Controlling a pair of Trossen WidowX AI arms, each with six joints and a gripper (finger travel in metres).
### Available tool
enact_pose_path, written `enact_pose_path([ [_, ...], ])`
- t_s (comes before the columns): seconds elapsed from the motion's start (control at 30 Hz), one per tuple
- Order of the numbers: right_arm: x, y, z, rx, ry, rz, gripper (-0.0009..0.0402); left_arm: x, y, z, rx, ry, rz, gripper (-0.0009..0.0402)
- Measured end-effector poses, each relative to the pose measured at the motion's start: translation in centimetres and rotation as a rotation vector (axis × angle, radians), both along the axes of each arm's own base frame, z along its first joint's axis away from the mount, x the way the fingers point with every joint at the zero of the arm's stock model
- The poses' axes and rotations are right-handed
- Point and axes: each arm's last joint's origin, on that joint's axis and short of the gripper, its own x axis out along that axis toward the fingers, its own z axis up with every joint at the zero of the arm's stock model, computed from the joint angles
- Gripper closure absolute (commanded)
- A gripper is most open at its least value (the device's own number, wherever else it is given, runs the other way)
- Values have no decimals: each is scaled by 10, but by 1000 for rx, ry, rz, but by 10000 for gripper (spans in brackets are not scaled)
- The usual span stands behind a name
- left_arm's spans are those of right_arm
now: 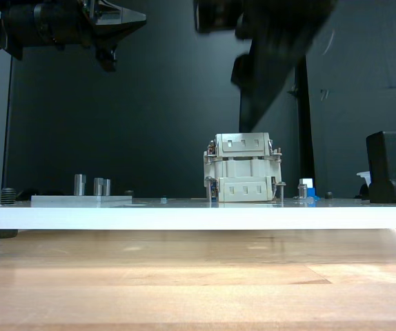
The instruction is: Pick the HAN10E connector and install in the HAN10E hub
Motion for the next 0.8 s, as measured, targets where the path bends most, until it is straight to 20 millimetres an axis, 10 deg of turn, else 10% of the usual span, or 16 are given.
enact_pose_path([
  [0.8, -13, -4, 16, -1, 10, -3, 15, 0, 0, 0, 0, 0, 0, 393],
])
